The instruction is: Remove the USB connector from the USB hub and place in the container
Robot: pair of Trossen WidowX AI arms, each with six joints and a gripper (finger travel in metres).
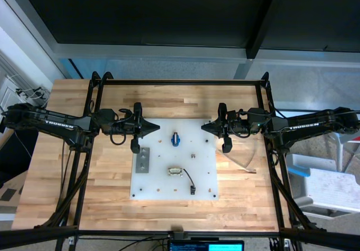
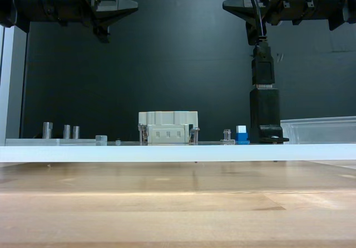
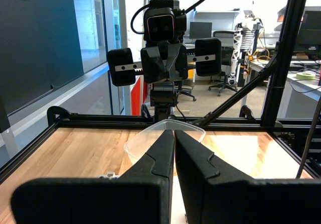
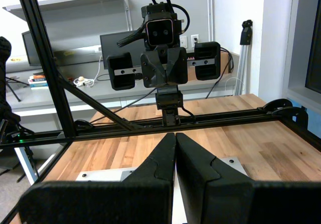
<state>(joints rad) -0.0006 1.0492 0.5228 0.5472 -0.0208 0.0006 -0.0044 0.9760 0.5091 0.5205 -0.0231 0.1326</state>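
Note:
The USB connector (image 2: 262, 67) stands upright, plugged into the small black USB hub (image 2: 263, 110) near the front edge of the white board (image 1: 163, 190). From above, the USB hub (image 1: 192, 191) shows with the USB connector's thin cable (image 1: 188, 178) curving off it. The clear container (image 1: 248, 153) sits on the wood to the right of the board, below the right arm. Both grippers hover high above the board's far edge, facing each other. My left gripper (image 1: 155, 128) is shut and holds nothing, and so is my right gripper (image 1: 204, 127). Their fingertips touch in the wrist views.
Also on the board are a blue upright piece (image 1: 175, 139), a beige-silver connector (image 1: 175, 172) and a grey plate with pegs (image 1: 143, 161). A black frame (image 1: 180, 83) surrounds the table.

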